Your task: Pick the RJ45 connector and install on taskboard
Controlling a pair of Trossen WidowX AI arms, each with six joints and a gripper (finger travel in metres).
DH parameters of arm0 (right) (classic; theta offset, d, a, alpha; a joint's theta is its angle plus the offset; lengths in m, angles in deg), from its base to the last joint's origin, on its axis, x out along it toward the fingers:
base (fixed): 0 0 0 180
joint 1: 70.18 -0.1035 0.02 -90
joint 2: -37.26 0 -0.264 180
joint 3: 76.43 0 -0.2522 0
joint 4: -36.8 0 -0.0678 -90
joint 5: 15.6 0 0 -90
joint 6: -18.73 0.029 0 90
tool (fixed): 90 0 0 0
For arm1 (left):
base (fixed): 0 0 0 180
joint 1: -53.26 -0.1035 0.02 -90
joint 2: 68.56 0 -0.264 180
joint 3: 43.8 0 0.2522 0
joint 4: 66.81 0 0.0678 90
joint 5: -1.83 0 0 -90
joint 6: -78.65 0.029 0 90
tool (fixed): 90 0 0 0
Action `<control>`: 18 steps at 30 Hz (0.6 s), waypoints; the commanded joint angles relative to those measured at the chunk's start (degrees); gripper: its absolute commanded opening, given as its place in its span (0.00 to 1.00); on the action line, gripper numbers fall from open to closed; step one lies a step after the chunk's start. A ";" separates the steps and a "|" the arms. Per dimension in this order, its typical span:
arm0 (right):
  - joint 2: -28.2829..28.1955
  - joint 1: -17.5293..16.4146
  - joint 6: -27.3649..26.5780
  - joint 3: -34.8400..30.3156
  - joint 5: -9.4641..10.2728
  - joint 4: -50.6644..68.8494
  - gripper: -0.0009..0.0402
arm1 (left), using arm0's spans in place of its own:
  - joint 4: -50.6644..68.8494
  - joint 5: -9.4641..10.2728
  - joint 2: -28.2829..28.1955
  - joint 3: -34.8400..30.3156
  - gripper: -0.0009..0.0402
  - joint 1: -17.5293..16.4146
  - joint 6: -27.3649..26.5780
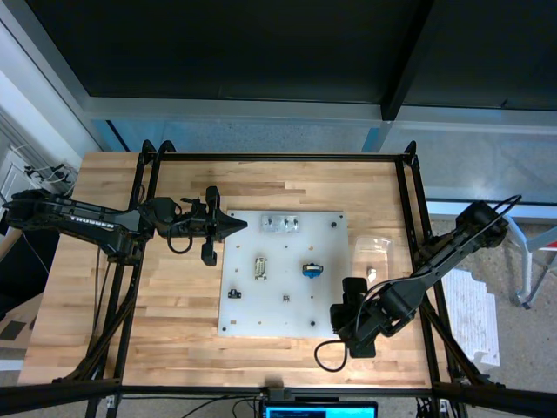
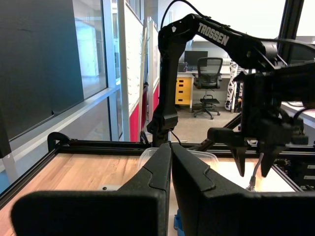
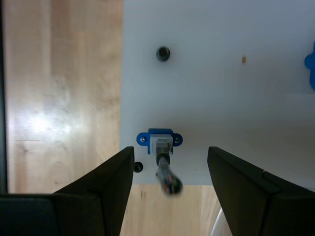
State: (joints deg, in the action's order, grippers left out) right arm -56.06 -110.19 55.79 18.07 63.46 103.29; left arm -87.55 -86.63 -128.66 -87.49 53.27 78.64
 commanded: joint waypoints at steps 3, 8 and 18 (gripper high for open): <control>2.34 0.00 0.00 -0.81 0.00 0.85 0.56 | -0.02 0.00 -0.02 -0.02 0.02 0.00 0.02; 4.46 0.00 0.04 -0.83 0.00 0.85 0.56 | -0.02 0.00 -0.02 -0.02 0.02 0.00 0.02; 4.83 0.00 0.09 -0.83 0.48 0.81 0.56 | -0.02 0.00 0.00 -0.02 0.02 0.00 0.00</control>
